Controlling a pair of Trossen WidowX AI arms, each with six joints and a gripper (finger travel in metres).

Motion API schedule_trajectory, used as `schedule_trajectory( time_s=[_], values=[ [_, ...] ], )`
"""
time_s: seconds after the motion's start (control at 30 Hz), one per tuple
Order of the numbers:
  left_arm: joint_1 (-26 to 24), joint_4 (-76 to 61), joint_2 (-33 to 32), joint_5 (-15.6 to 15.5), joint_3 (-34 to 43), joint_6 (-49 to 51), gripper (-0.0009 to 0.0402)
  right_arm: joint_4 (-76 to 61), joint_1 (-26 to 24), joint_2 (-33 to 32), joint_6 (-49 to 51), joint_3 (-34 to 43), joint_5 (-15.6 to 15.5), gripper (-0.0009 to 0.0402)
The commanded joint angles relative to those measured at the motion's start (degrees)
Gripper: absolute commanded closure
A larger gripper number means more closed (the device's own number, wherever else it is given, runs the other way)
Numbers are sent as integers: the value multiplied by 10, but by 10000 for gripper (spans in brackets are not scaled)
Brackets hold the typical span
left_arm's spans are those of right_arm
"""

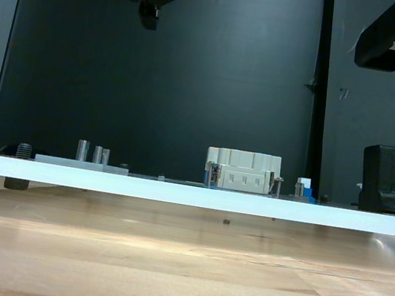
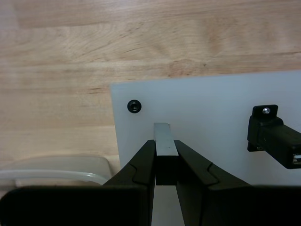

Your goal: Pick the 16mm bar and place in it's hole on the taskboard

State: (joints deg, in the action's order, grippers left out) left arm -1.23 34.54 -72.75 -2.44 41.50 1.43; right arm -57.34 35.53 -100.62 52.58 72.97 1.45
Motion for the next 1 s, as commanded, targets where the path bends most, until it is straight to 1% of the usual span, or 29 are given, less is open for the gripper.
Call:
schedule_trajectory(
  time_s=[0.03, 0.23, 0.4, 1.0],
  values=[
    [0, 0, 0, 0, 0, 0, 393, 1, -3, 0, 12, -3, 0, 393],
    [0, 0, 0, 0, 0, 0, 393, 15, -9, 0, 32, -11, 0, 394],
    [0, 0, 0, 0, 0, 0, 393, 29, -10, 0, 35, -20, -17, 394],
    [0, 0, 0, 0, 0, 0, 393, 63, -19, 0, 50, -46, -15, 393]
  ],
)
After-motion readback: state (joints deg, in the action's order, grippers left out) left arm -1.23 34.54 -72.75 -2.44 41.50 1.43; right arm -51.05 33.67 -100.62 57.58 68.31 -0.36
